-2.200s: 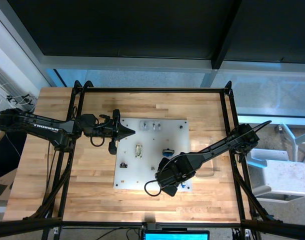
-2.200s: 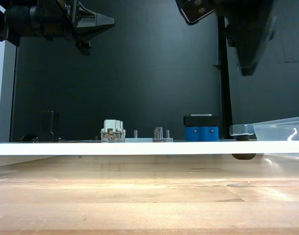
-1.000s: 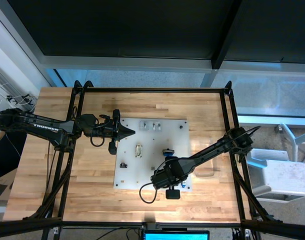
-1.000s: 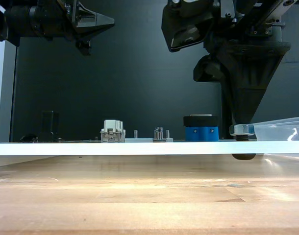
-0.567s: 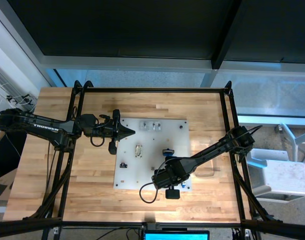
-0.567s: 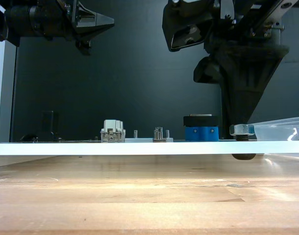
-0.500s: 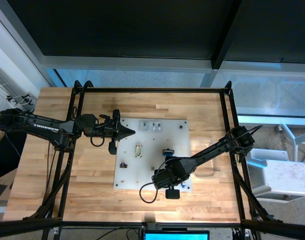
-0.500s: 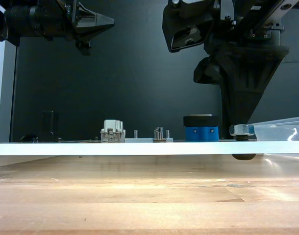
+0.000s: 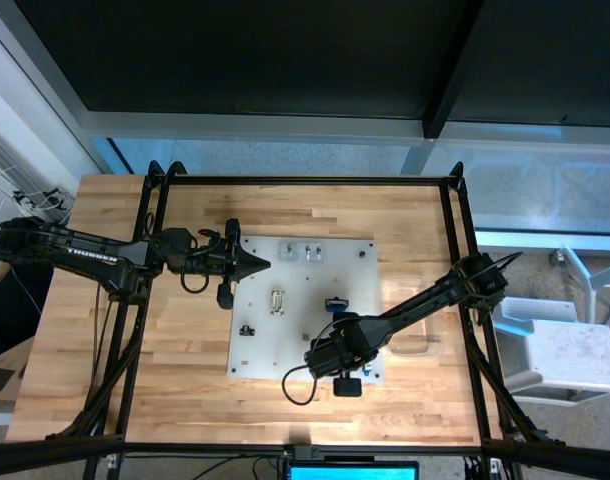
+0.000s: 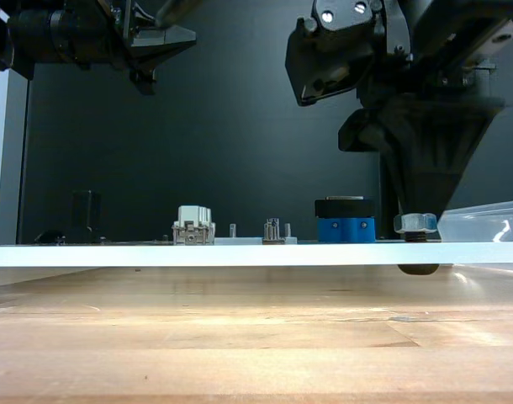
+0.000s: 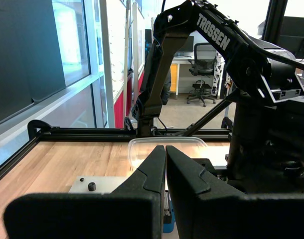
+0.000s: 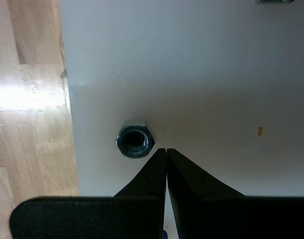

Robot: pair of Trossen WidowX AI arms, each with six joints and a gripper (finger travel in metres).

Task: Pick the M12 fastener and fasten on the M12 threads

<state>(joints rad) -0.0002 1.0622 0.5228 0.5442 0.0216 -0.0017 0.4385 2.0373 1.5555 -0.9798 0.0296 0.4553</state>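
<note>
Where the right arm bends down over the board's near right edge, the right gripper (image 12: 166, 149) points straight at the surface. Its two black fingers are pressed together with nothing between them.

Small silver hex nut (image 12: 135, 140): just beside the fingertips, not touching them, dark bore facing up.

Low view: the nut sits on top of the short black ribbed stud (image 10: 417, 236), with ribs showing beneath it. So it is on its stud. The gripper's tips hang just above it.

High view: the arm hides both nut and stud.

Both stand on the white plastic board (image 12: 202, 69), close to its edge. The light wooden table (image 12: 32, 124) lies beyond that edge.

Low view, behind the stud: clear plastic tray (image 10: 483, 225). Toward the left arm's side of the stud: blue block with a black cap (image 10: 346, 220).

Left gripper (image 11: 165, 148): raised and level by the board's far left corner. Fingers closed tip to tip, holding nothing, well apart from the nut.
</note>
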